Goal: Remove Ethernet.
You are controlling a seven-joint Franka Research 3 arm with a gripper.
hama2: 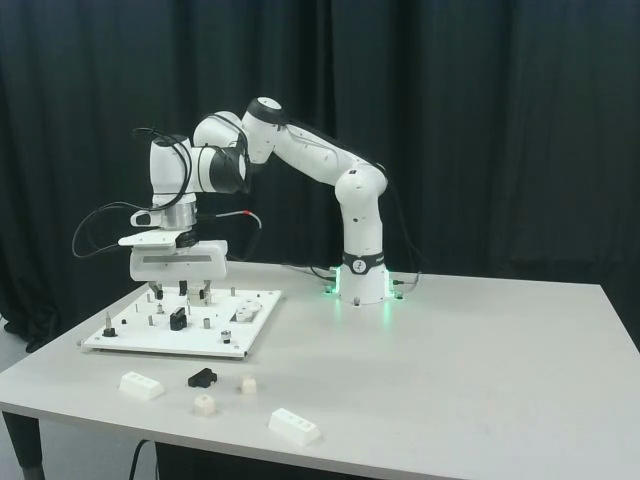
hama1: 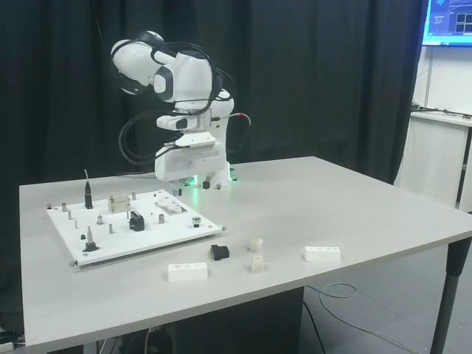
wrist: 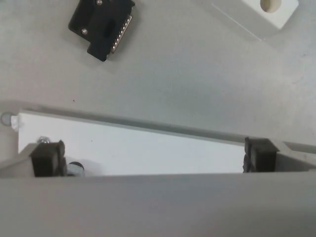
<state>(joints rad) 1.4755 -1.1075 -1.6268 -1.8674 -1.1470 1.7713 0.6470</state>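
Observation:
The white task board (hama1: 118, 237) (hama2: 130, 341) lies on the left part of the grey table and carries several small upright parts. Among them is a black block-shaped part (hama1: 136, 220) (hama2: 178, 320); I cannot tell which part is the Ethernet plug. My gripper (hama1: 175, 192) (hama2: 183, 291) hangs just above the side of the board nearest the arm's base. In the wrist view the gripper (wrist: 153, 157) is open, with black pads (wrist: 47, 159) far apart over bare white board (wrist: 148, 145). Nothing is between them.
A loose black connector (wrist: 101, 24) (hama1: 219, 251) (hama2: 202, 378) with a row of pins lies on the table beside the board. White blocks (hama1: 187, 271) (hama1: 322, 254) (hama2: 294, 427) and two small pieces (hama1: 255, 243) (hama2: 204, 404) are scattered near the front edge. A white block with a hole (wrist: 270, 11) shows in the wrist view.

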